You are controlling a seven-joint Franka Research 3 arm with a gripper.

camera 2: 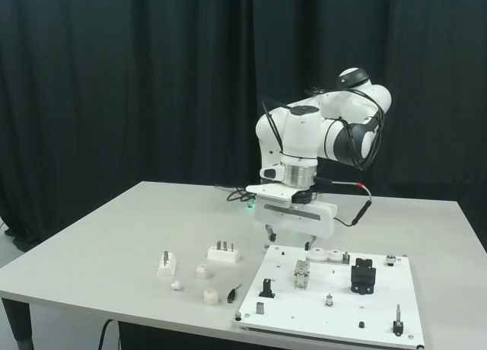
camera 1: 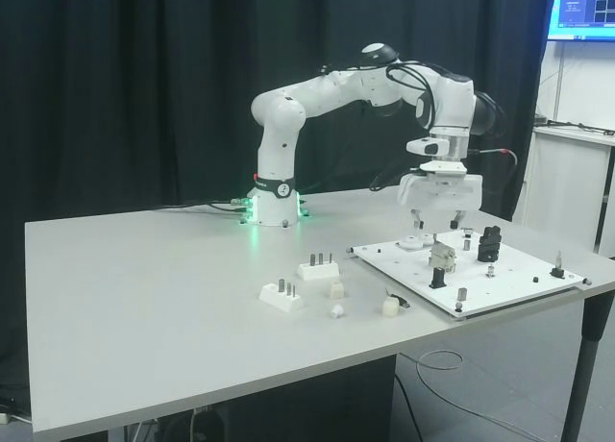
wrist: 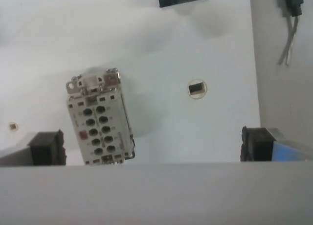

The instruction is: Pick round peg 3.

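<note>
Hovering above the near-arm part of the white board (camera 2: 335, 308), the claw (camera 2: 289, 237) hangs fingers apart and holds nothing; in the wrist view the grey multi-pin connector (wrist: 100, 118) lies between its black fingertips (wrist: 49, 147). Round pegs stand upright in two white holder blocks (camera 1: 319, 267) (camera 1: 282, 296) on the grey surface (camera 1: 144, 279), well apart from the board, on its side away from the claw. Which one is round peg 3 cannot be told. The claw must, by judgement, travel off the board toward those blocks and descend along the peg's vertical axis.

No legible txt, labels or nos. anywhere.
</note>
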